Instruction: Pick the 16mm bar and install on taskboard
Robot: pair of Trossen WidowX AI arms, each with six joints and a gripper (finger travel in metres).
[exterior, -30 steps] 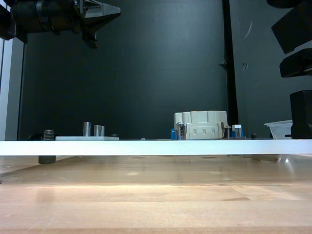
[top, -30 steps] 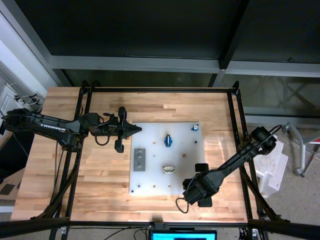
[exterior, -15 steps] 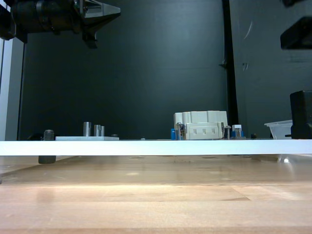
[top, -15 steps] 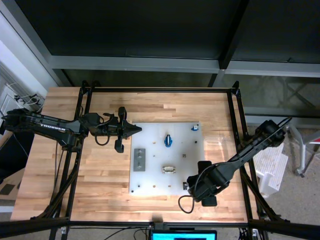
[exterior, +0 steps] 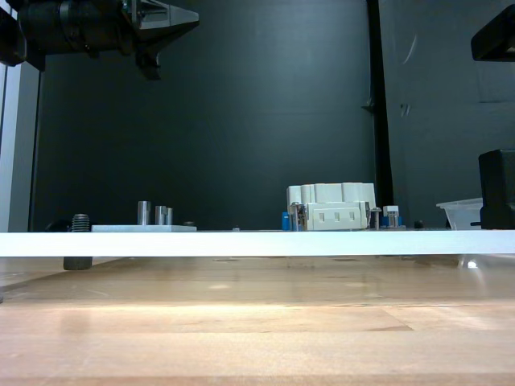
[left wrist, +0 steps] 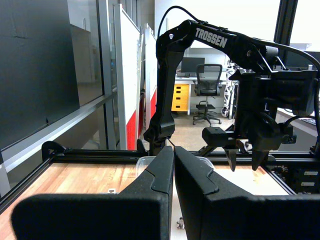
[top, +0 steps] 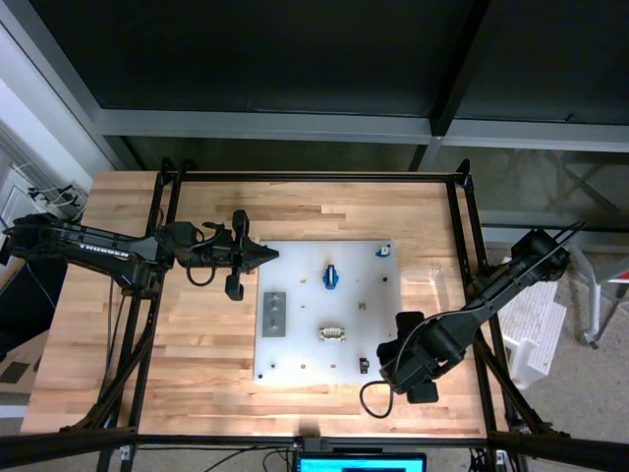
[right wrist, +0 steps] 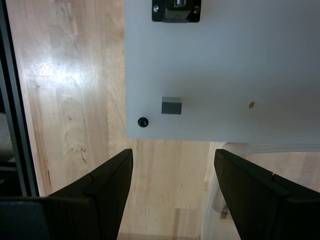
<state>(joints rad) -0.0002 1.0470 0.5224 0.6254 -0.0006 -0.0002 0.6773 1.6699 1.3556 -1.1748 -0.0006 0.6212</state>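
Wooden table (top: 197, 334), largest of all. Carries a white task board (top: 295, 349) in its middle.

Left arm (top: 93, 246): reaches in from the left edge, held level and high above the wood. Ends in the left gripper (top: 270, 255), just off the board's far-left corner and pointing toward the board. Fingers (left wrist: 160, 172) pressed together along a thin slit, nothing between them.

Right arm (top: 491, 295): slants in from the right edge toward the near side. Ends in the right gripper (right wrist: 173, 152), pointing straight down above the board's near-right corner and well clear of the surface. Fingers spread wide, gripping nothing.

Clear plastic container (right wrist: 250, 148) on the wood just beside the board's right edge.

Grey plate (top: 274, 315) on the board's left part, with three short upright pegs (exterior: 144, 212).

Cream connector (exterior: 331, 207) near the board's middle, toward the near side. Blue part (top: 331, 276) beyond it, toward the far side.

Black-framed socket (right wrist: 176, 10) along the near edge, left of the corner.

16mm bar (right wrist: 172, 105): small grey square face on the white board close to the near-right corner, below the open right gripper and touched by neither gripper. How far down in its seat, cannot tell.

Black screw head (right wrist: 143, 121) right at that corner, just beside the bar.
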